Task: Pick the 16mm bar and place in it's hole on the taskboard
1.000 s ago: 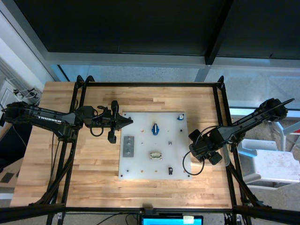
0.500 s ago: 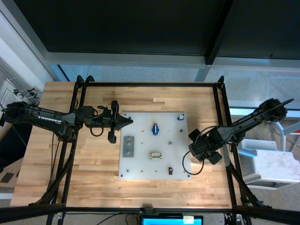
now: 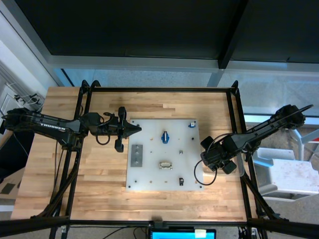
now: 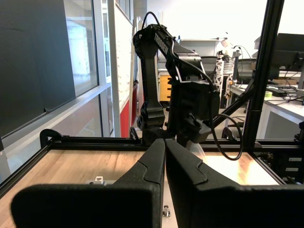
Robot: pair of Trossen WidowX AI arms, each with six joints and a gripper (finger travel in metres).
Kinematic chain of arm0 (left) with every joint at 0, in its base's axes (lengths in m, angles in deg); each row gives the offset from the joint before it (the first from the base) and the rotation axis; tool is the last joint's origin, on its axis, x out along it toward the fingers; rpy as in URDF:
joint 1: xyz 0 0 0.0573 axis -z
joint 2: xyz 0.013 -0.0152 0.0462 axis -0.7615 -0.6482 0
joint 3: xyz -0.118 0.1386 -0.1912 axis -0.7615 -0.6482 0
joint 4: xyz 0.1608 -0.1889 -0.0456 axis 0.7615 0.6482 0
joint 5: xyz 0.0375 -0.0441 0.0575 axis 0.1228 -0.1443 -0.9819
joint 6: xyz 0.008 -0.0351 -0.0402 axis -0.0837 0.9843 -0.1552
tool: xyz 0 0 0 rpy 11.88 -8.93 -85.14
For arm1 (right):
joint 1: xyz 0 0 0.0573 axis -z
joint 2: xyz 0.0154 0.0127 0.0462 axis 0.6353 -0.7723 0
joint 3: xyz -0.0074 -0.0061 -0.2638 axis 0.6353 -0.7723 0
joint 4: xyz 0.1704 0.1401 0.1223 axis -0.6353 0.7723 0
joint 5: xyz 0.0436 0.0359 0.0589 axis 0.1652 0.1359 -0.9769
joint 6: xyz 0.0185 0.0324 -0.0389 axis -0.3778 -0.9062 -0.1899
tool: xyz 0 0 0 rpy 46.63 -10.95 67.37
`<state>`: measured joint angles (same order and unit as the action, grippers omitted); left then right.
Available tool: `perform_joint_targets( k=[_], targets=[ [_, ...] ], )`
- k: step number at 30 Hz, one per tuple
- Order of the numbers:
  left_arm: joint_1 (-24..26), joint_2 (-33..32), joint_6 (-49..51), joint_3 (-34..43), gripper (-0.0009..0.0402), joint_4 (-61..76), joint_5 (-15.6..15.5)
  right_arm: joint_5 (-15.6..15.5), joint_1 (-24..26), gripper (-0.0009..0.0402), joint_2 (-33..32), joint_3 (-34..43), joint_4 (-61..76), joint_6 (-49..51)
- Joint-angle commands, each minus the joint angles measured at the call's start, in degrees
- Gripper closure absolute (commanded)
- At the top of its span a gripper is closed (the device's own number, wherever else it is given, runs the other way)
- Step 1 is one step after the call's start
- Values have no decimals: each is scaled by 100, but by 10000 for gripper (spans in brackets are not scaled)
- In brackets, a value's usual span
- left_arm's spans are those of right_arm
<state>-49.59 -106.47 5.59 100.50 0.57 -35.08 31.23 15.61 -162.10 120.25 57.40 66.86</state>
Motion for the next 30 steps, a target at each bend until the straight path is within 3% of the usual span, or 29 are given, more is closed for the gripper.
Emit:
perform_joint_targets(
  k=[1,8,20,30],
  targets=[
    [-2,-2,-2,2,393,-2,0,-42,-4,201,72,127,109,-2],
    [0,-2,0,2,393,-2,0,-42,-2,201,177,531,664,-518],
    [0,-2,0,2,393,-2,0,-96,-57,201,437,702,822,-3034],
    [0,-2,0,2,393,-2,0,-90,-98,200,442,699,883,-3609]
  ],
)
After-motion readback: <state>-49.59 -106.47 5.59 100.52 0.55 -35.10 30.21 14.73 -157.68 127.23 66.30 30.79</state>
